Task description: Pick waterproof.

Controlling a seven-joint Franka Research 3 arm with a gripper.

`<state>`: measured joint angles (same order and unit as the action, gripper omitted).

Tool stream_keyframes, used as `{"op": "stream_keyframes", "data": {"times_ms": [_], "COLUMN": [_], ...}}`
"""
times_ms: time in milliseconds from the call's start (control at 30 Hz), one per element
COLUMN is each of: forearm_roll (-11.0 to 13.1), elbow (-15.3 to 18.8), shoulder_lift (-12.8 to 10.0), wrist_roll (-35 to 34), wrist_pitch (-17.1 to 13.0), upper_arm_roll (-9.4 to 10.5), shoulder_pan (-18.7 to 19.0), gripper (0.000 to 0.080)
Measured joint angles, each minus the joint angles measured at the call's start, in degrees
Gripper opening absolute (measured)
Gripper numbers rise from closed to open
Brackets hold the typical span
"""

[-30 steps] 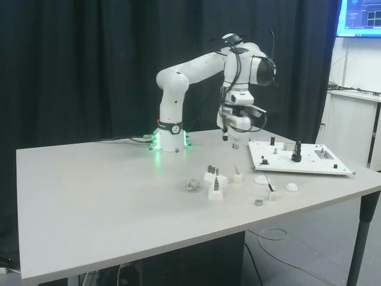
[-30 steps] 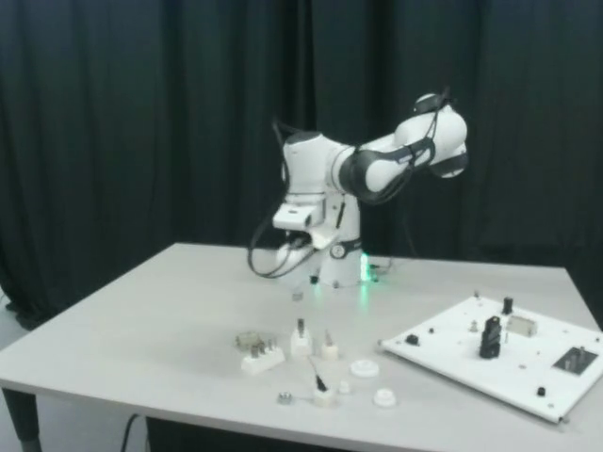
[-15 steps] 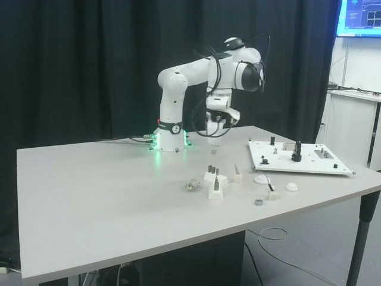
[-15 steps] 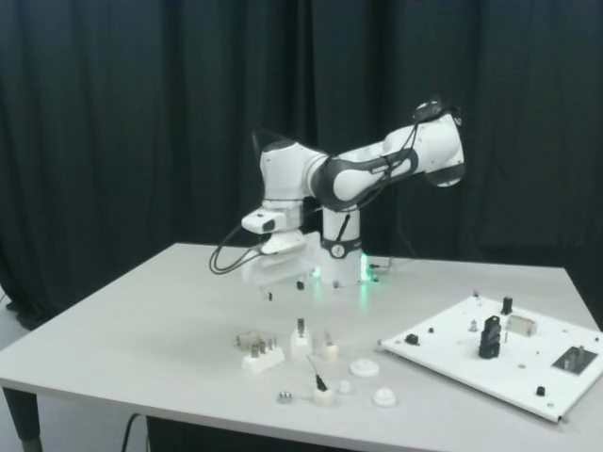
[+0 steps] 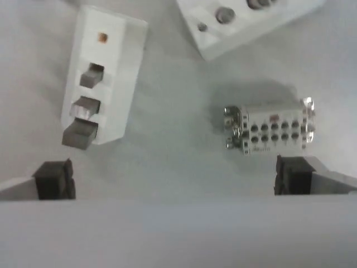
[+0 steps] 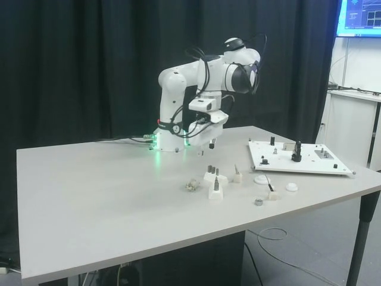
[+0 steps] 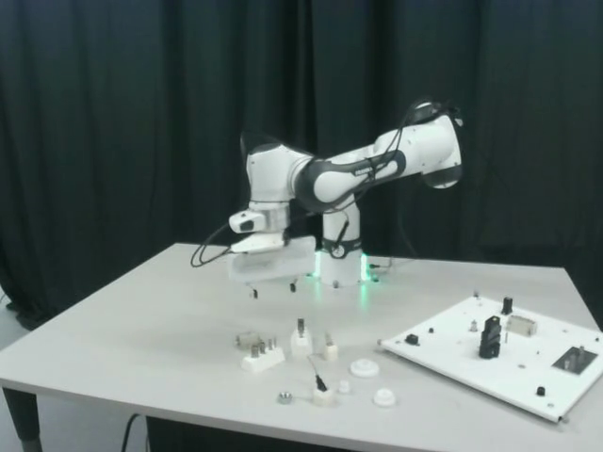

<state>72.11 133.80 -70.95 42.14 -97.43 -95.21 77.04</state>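
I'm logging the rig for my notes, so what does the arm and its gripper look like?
A white jointed arm with a black band near the wrist, loose black cables looping along it, and green lights at its base. The gripper has two black fingertip pads on grey fingers.

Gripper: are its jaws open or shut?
Open. The gripper shows its two fingertips far apart, holding nothing, above the connector.

Black curtains (image 6: pixel 89 65) hang in heavy folds behind the grey table (image 6: pixel 101 190) and fill the whole backdrop in both room views. At the far right of the first room view a lit screen (image 6: pixel 360 18) sits high up — below it stands a white cabinet (image 6: pixel 351 128), perhaps a counter. A cable (image 6: pixel 271 238) loops on the grey floor (image 6: pixel 309 250) under the table.
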Motion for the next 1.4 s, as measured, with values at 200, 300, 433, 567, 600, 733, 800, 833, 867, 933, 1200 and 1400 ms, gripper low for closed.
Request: {"op": "stream_keyframes", "data": {"times_ms": [200,300,433,567,600,733,800,833,867,933,1200,1400], "forearm_roll": [0.53,0.63,0.64,0.65,0.66,0.95,1.42,1.67,1.93,2.51,5.39,7.62], "elbow": [0.67,1.03,1.27,1.31,1.31,1.31,1.31,1.3,1.3,1.29,1.21,0.89], "shoulder_lift": [0.0,0.0,-0.04,-0.04,-0.05,-0.08,-0.16,-0.23,-0.32,-0.52,-1.26,-1.47], "wrist_roll": [-7.94,-11.44,-15.09,-18.0,-18.4,-19.62,-21.72,-23.04,-24.29,-26.13,-28.48,-29.68], "wrist_pitch": [0.11,0.08,0.02,0.02,0.02,-0.03,-0.12,-0.19,-0.27,-0.47,-1.18,-1.8], "upper_arm_roll": [-0.12,-0.23,-0.36,-0.43,-0.44,-0.48,-0.5,-0.5,-0.5,-0.5,-0.33,0.03], "shoulder_pan": [-0.87,-1.18,-1.72,-2.5,-2.73,-3.72,-4.32,-4.61,-4.9,-5.51,-7.71,-9.08], "gripper": [0.08,0.08,0.08,0.08,0.08,0.08,0.08,0.08,0.08,0.08,0.08,0.08]}}
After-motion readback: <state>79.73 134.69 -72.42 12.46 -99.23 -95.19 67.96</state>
